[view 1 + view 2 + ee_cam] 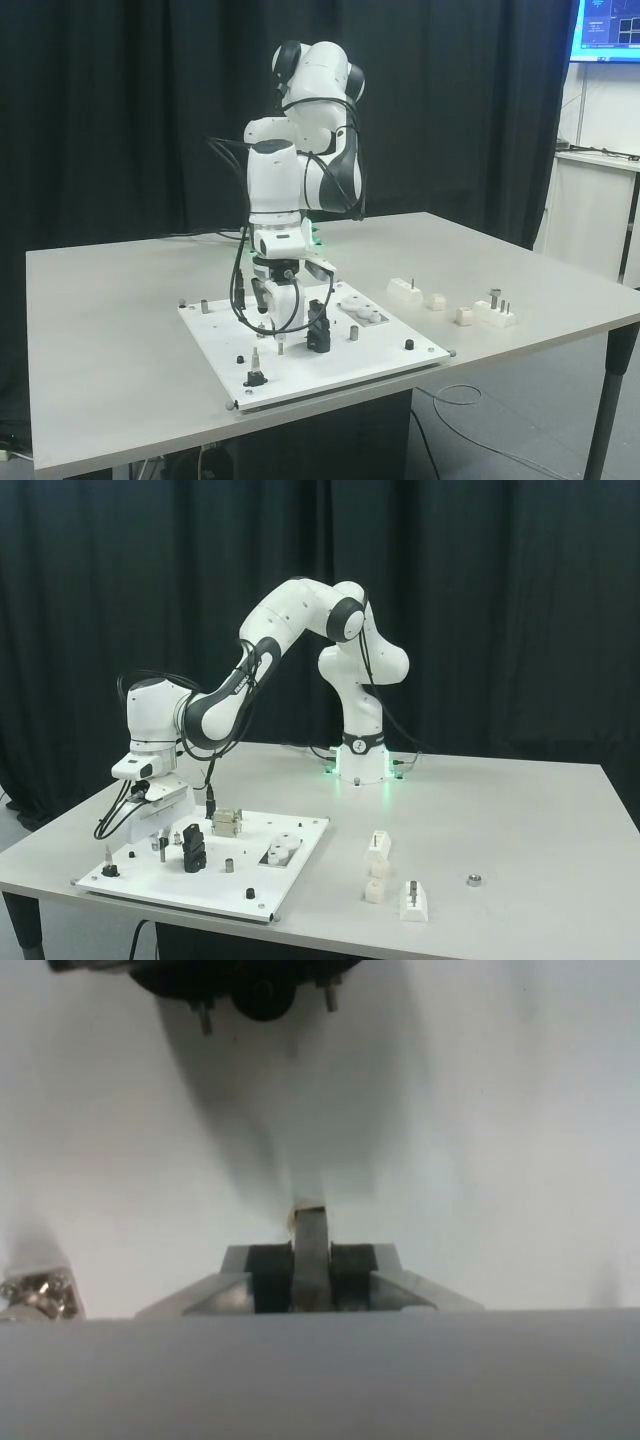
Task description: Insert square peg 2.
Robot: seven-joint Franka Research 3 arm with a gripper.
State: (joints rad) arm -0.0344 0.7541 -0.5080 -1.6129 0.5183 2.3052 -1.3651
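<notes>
In the wrist view my gripper (311,1278) is shut on a grey square peg (311,1235), black pads pressing it from both sides. The peg's tip points down at the white board (480,1160), very close to its surface; I cannot tell whether it touches. From the room views the gripper (282,328) (160,832) hangs low over the near-left part of the white board (385,352) (295,865), with the peg (283,345) (161,848) below it. The hole under the tip is hidden.
A black clamp-like fixture (319,327) (191,848) stands close beside the gripper. A black base with an upright pin (256,372) (108,865) sits near the board's corner. White blocks (410,290) (415,900) lie on the grey table off the board. A metal part (40,1295) shows nearby.
</notes>
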